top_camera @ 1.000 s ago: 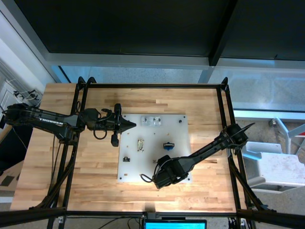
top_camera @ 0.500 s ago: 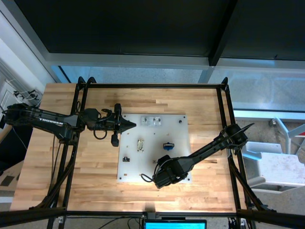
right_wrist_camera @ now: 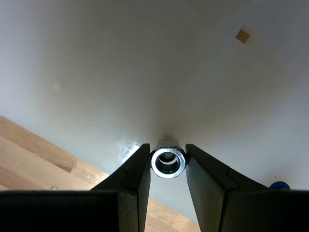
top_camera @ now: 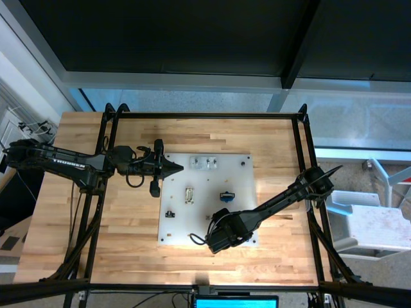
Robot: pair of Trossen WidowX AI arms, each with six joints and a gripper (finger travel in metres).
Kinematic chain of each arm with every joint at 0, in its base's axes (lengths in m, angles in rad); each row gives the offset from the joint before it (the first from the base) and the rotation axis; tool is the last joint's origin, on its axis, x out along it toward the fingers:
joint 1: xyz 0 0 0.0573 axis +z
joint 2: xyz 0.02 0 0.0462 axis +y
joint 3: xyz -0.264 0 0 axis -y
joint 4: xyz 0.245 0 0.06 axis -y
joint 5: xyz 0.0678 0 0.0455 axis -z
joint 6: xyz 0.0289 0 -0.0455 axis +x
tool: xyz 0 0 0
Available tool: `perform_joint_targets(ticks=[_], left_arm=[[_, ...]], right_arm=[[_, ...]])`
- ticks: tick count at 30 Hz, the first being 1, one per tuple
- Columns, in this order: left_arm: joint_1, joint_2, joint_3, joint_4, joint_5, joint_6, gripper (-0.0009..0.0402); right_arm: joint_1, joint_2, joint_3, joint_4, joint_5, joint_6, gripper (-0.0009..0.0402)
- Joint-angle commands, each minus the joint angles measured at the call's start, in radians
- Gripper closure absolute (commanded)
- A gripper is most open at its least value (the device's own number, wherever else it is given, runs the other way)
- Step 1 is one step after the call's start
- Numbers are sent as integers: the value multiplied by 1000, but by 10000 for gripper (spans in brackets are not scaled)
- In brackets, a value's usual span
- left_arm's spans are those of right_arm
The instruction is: Unfasten the M12 fastener and place in the container
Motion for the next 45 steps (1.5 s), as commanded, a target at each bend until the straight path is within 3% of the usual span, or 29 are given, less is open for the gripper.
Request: perform_joint_targets(ticks=[1,11,24,33,45], left_arm=[[0,0,0,0,0,0,393],[0,0,0,0,0,0,393],[0,0,0,0,0,0,393],[0,0,0,0,0,0,393],[0,0,0,0,0,0,393]], right_arm=[[0,-8,2,-3,1,-2,368],[2,-60,2,-15,1,-10,357],[3,-197,-37,-118,10,-53,357],[-6,-342,-190,-123,33,-72,357],[-69,-620,-507,-109,39,-96,357]])
